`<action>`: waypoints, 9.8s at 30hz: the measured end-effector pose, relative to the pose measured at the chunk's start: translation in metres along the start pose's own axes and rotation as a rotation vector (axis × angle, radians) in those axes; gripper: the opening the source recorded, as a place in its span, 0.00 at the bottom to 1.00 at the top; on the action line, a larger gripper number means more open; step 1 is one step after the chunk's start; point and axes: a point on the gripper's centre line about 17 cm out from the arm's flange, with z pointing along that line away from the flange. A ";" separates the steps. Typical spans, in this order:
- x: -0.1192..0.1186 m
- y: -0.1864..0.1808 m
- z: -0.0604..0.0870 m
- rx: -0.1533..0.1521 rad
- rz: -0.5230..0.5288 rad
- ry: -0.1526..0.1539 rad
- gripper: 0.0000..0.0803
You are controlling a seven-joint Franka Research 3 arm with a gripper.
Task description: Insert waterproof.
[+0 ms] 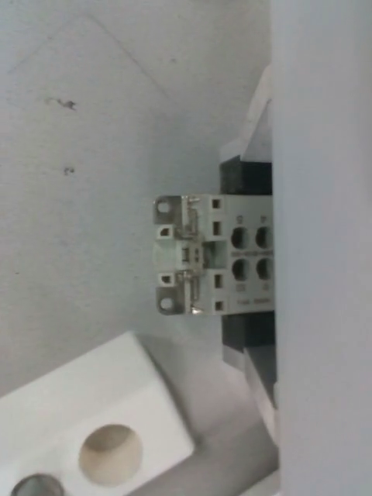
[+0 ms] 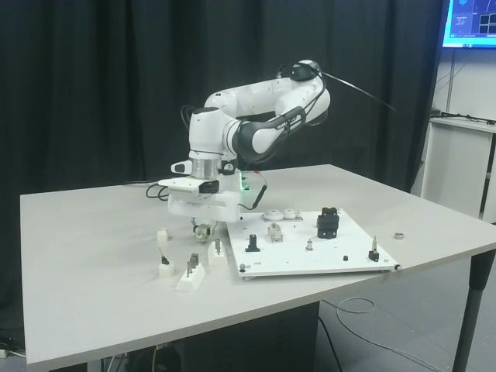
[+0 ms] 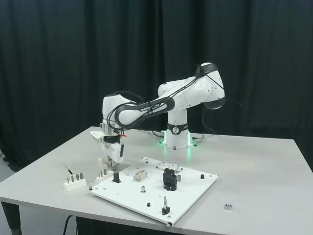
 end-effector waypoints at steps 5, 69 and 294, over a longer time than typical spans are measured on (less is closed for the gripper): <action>0.004 0.000 -0.005 -0.003 -0.010 0.006 0.39; 0.015 -0.006 -0.010 0.001 -0.056 0.001 0.39; -0.049 -0.195 -0.044 0.014 -0.505 -0.073 0.39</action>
